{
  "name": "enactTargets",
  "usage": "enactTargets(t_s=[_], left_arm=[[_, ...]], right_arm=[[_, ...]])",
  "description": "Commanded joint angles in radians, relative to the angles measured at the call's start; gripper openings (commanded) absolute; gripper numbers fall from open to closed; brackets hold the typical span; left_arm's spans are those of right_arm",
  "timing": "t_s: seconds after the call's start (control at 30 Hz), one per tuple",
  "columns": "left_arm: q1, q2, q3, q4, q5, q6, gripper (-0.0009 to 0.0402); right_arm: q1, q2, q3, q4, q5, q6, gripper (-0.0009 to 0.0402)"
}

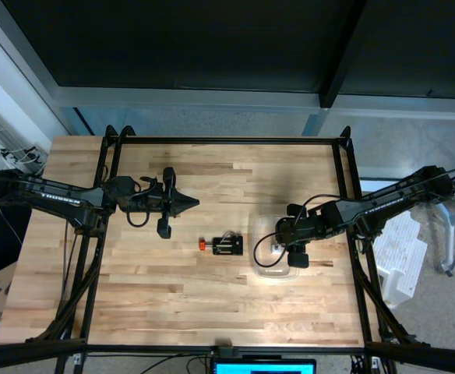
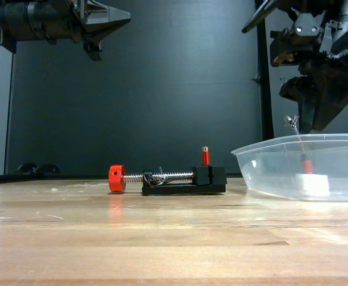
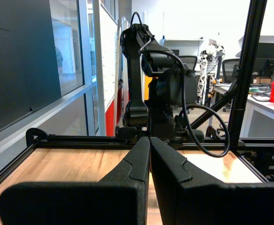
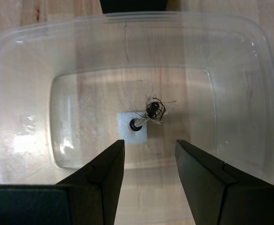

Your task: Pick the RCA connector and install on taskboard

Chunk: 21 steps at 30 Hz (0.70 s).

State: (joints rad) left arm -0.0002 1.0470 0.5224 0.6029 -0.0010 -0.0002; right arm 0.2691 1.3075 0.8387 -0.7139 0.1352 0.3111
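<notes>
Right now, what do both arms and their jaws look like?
Both arms are matte black with white Trossen lettering and looping black cables. The left gripper, over the table, and the right gripper, above the clear tray, have angular black jaws.

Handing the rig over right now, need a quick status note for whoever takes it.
Left tool: shut, empty, parked high over the table's left side.
Right tool: open, empty, hovering over the clear tray.
RCA connector: in the tray, standing on the white square piece.
Taskboard: mid-table, beside the tray.
Done: approach only.
Left: grasp, carry, install.
</notes>
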Motion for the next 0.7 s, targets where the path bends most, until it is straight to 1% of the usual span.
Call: enactTargets(t_s=[0.03, 0.4, 0.53, 0.7], left_arm=[[0.0, 0.0, 0.0, 0.0, 0.0, 0.0, 0.0], [0.0, 0.0, 0.0, 0.0, 0.0, 0.0, 0.0], [0.0, 0.0, 0.0, 0.0, 0.0, 0.0, 0.0], [0.0, 0.0, 0.0, 0.0, 0.0, 0.0, 0.0]], right_arm=[[0.0, 0.023, -0.005, 0.022, -0.004, -0.001, 0.0149], [0.002, 0.101, -0.002, 0.066, -0.009, -0.001, 0.0149], [0.002, 0.126, 0.007, 0.072, -0.026, -0.002, 0.0149], [0.002, 0.157, 0.02, 0.074, -0.026, -0.005, 0.0149]])
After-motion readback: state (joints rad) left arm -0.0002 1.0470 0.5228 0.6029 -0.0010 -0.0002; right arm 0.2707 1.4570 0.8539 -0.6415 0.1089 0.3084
